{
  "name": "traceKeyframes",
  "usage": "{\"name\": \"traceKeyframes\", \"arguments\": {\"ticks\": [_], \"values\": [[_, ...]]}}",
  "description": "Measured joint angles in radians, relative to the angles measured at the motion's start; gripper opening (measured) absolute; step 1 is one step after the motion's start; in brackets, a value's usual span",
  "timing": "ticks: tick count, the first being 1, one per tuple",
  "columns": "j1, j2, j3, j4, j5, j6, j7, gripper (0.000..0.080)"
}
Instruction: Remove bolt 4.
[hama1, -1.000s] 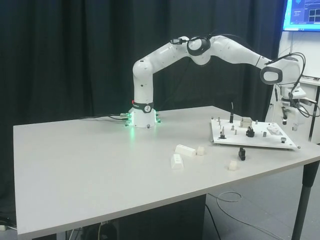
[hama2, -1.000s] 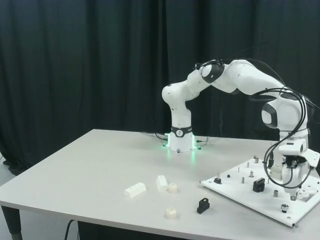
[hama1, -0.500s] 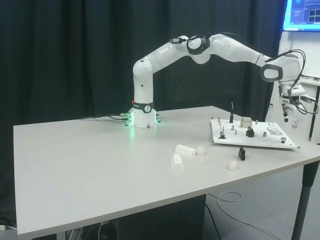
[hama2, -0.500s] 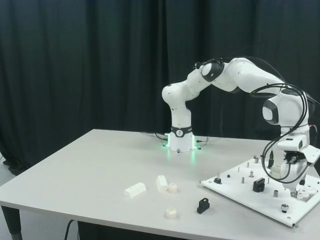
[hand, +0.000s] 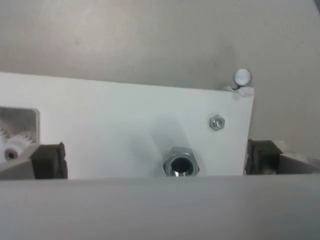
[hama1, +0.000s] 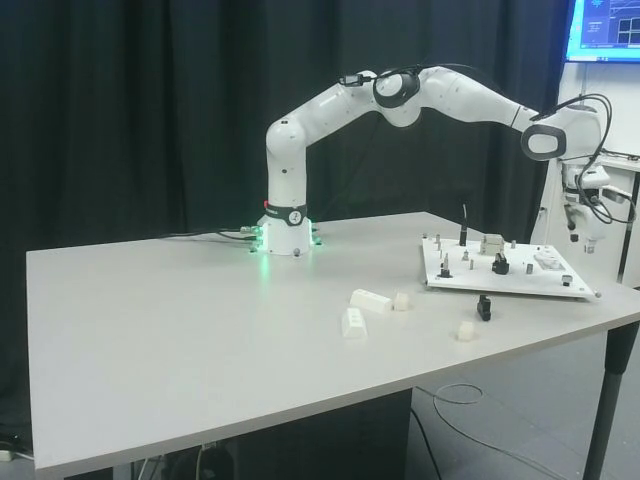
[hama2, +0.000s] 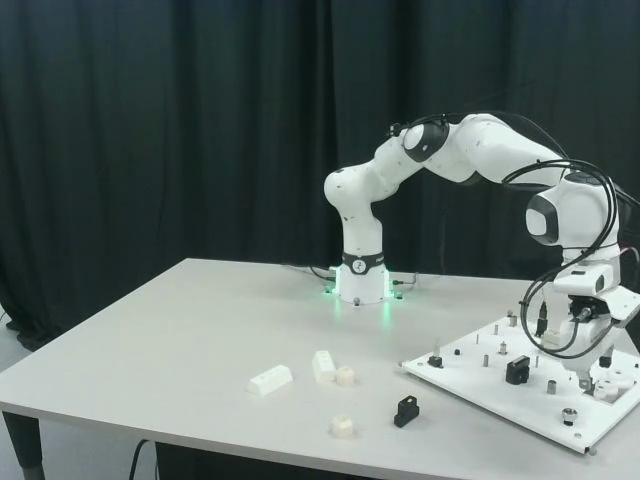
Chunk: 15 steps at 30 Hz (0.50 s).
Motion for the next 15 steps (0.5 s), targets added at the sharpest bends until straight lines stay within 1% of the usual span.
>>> {"name": "traceKeyframes", "arguments": {"ticks": [4,10,15], "values": [[0.002,0.0,-0.006,0.0,-0.006,-0.003,0.08,0.08],[0.002,0.0,-0.013,-0.003,-0.025,-0.01,0.25,0.08],[0.002,0.0,-0.017,-0.006,-0.044,-0.018,0.337,0.08]]}}
